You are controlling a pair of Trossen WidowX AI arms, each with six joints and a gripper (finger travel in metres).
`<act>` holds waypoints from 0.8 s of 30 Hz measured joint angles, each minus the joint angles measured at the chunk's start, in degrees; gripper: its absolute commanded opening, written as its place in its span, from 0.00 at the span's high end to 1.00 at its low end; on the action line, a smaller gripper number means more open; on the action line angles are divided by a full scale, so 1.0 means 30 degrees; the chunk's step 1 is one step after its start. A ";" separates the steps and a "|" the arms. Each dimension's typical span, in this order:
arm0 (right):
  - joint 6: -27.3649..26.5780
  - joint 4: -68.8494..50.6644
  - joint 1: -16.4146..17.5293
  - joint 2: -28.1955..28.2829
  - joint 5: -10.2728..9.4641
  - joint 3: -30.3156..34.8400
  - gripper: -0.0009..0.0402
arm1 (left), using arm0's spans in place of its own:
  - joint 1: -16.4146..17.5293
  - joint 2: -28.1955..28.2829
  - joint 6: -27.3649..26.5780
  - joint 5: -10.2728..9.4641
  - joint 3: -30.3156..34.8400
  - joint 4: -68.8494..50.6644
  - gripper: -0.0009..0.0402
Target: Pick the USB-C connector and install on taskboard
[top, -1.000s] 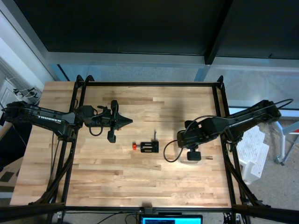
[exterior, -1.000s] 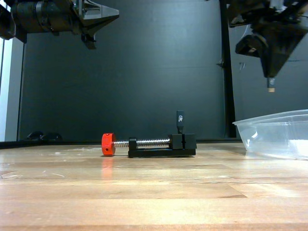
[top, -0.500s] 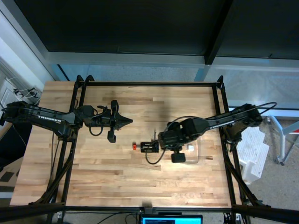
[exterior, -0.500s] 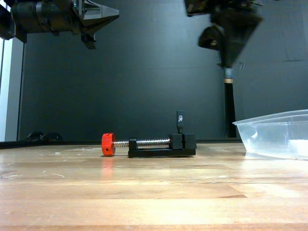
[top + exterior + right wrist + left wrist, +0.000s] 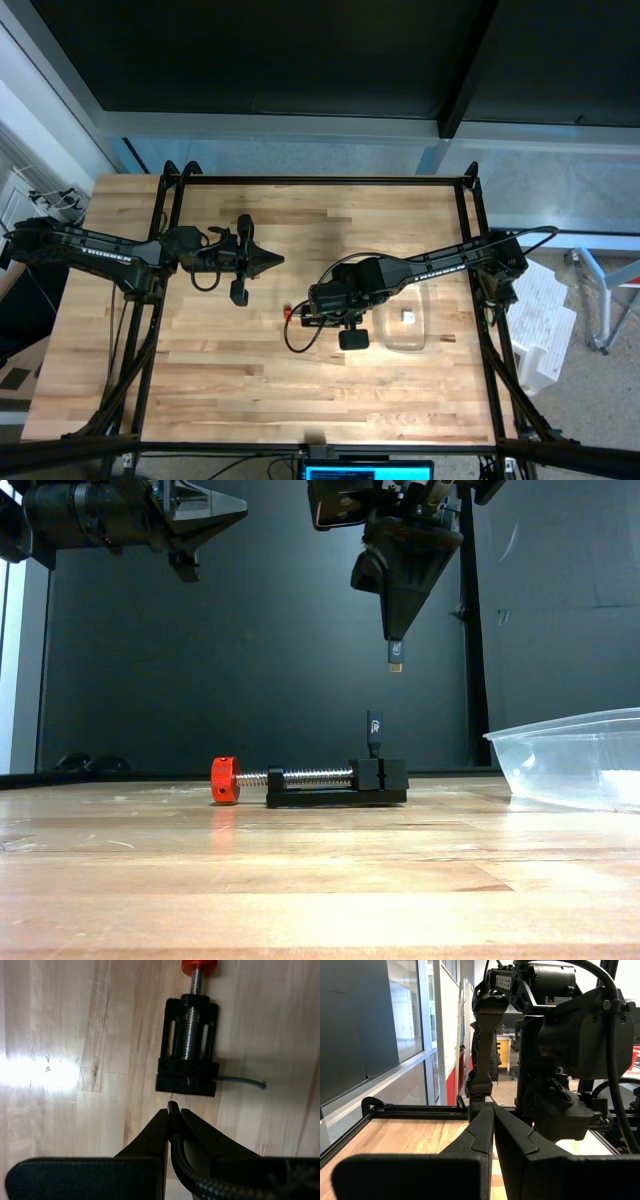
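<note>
Your right gripper (image 5: 396, 632) is clamped on the USB-C connector (image 5: 396, 659), hanging above the taskboard (image 5: 338, 797), not touching; your left gripper (image 5: 238, 513) sits pinched together, high, well apart.

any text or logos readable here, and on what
"TROSSE", rest hidden: on the right arm, in the left wrist view.
White lettering on left arm: too small to read.
Pale mark on upright pin of taskboard: unreadable.
None on left gripper, parked high at left, or right gripper, holding USB-C connector above the taskboard.
</note>
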 measured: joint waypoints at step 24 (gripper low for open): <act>-0.0306 0.0809 -0.0692 0.0714 0.0350 -0.0109 0.98 | 0.0000 0.0000 -0.0007 0.0000 0.0000 -0.0058 0.98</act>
